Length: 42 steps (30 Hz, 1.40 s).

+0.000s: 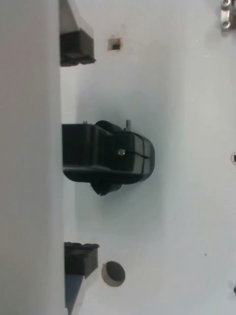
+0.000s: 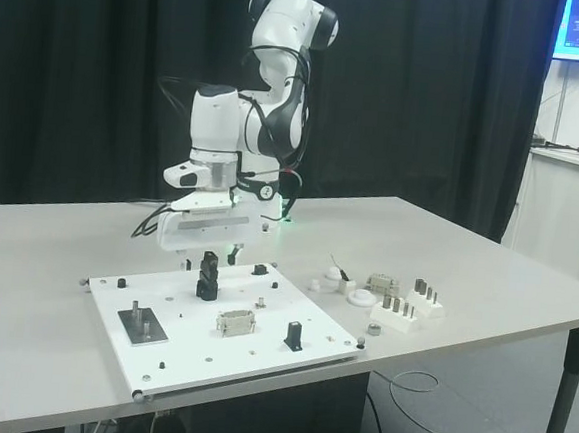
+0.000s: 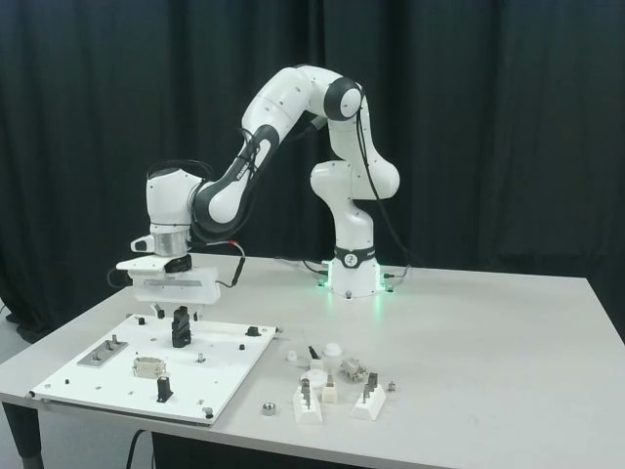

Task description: Pick USB.

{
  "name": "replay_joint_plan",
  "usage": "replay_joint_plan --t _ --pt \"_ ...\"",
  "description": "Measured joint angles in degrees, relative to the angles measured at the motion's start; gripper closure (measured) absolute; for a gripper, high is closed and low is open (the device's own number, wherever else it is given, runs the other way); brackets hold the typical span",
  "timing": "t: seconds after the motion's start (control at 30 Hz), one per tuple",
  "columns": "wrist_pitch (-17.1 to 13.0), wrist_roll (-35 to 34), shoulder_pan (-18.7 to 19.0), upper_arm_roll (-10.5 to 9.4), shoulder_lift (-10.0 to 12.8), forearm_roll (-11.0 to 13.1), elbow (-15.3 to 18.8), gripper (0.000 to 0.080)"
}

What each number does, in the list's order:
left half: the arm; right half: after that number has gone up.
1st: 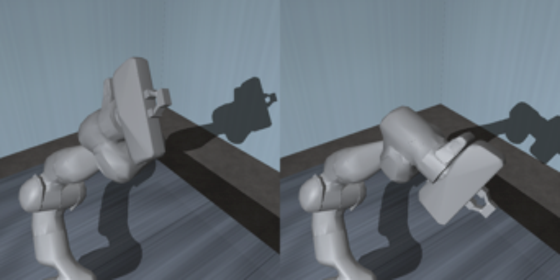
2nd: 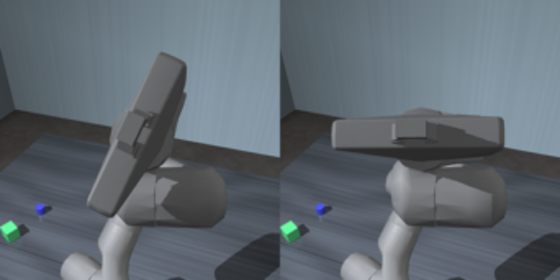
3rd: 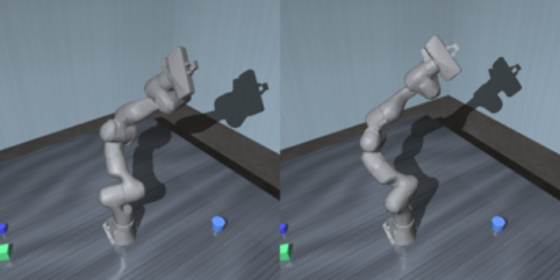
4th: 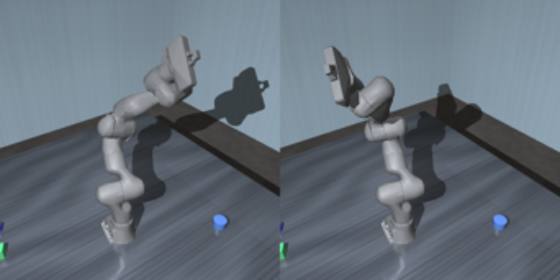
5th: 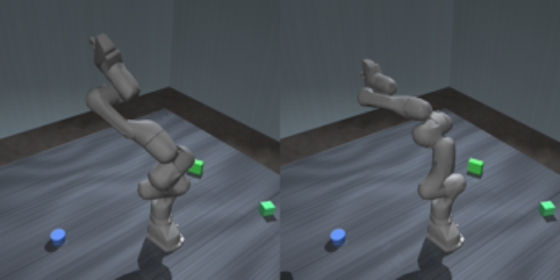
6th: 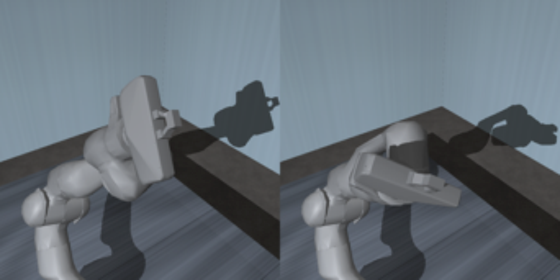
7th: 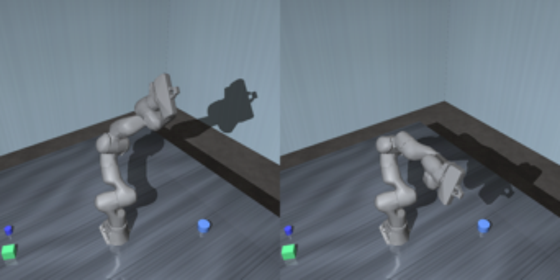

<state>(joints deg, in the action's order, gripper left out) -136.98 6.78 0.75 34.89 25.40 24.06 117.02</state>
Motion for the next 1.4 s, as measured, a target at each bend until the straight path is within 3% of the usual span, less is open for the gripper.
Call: replay_joint_plan --t 1.4 --pt "0.1 -0.12 0.39 0.3 -2.54 -1.98 -0.16 0.0003"
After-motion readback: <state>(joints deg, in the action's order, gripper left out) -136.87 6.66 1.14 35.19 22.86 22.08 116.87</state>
